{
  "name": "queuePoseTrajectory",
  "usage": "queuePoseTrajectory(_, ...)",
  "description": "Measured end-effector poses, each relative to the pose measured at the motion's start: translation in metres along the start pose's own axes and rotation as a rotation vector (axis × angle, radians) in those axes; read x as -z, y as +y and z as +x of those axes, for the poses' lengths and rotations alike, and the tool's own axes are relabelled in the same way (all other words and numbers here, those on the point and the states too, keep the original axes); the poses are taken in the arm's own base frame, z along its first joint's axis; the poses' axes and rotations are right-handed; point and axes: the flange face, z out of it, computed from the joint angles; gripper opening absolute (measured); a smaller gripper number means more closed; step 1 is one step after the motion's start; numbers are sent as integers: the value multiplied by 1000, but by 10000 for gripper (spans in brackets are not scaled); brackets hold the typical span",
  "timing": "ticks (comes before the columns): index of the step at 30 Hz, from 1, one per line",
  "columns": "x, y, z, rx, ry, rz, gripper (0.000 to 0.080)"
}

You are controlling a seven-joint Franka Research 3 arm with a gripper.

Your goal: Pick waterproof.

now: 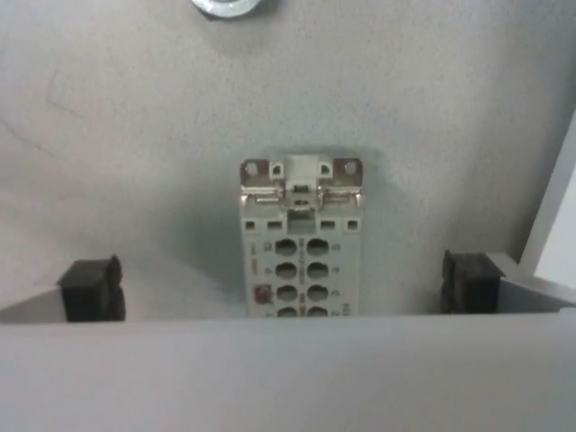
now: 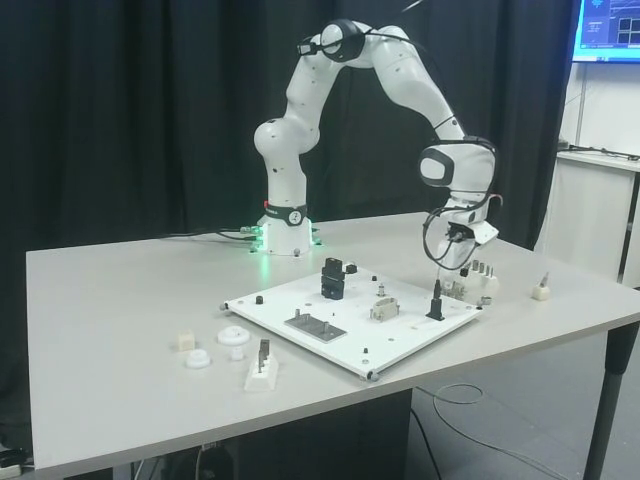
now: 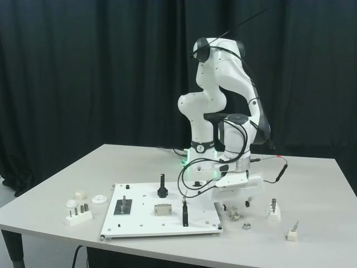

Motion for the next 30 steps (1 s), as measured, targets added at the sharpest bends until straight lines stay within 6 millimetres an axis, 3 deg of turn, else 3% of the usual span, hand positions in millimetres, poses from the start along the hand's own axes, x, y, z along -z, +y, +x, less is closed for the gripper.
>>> queuePoseTrajectory(2,5,-1,0,-11,2,6,792)
queuePoseTrajectory(16,43,-2,-4,-107,-12,30,800)
queuePoseTrajectory(30,54,-2,-5,-244,0,34,800)
